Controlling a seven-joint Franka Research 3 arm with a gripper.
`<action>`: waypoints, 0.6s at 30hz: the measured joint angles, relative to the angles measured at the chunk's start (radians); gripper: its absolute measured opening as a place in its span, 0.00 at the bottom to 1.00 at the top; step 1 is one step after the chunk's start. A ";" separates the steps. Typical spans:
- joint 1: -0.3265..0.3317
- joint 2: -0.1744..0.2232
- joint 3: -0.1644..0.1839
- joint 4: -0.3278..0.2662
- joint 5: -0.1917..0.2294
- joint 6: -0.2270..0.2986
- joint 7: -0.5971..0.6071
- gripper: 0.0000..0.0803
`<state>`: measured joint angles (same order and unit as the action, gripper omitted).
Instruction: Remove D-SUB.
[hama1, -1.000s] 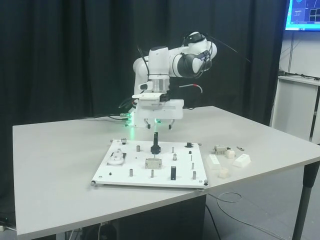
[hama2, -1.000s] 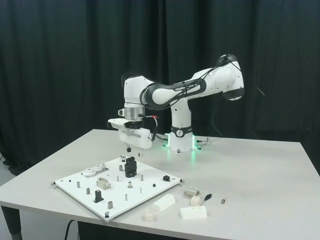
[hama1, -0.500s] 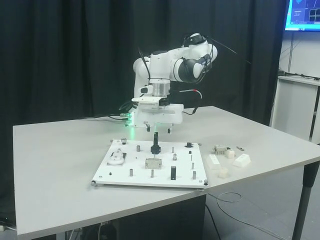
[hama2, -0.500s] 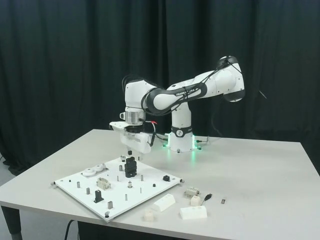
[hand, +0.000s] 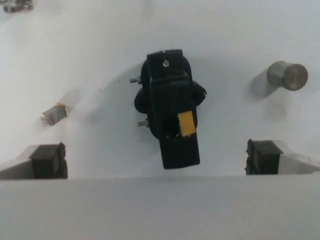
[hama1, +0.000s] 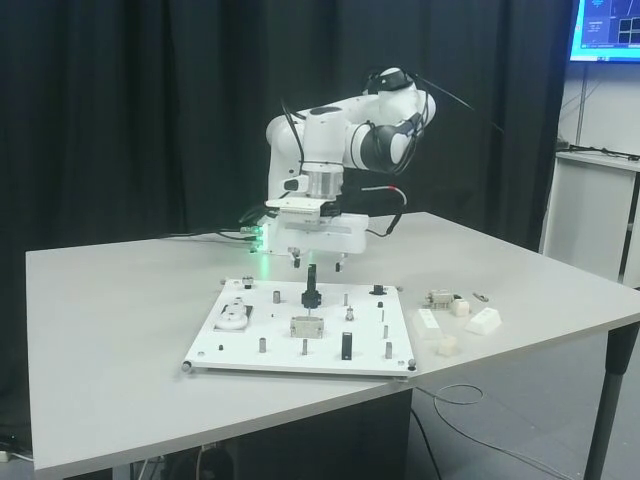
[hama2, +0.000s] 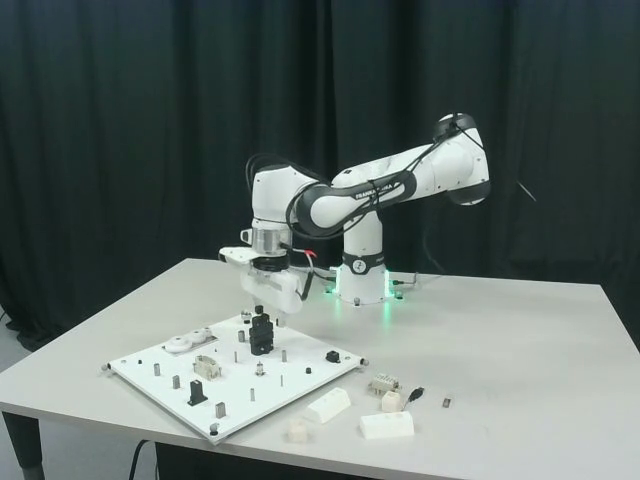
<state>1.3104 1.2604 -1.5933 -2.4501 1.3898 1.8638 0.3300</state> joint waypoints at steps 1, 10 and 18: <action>0.000 0.000 0.003 0.000 0.000 0.003 0.000 1.00; -0.009 0.000 0.026 0.004 0.003 0.036 -0.001 1.00; -0.024 0.000 0.044 0.011 0.025 0.050 -0.012 1.00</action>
<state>1.2861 1.2605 -1.5488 -2.4393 1.4152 1.9138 0.3180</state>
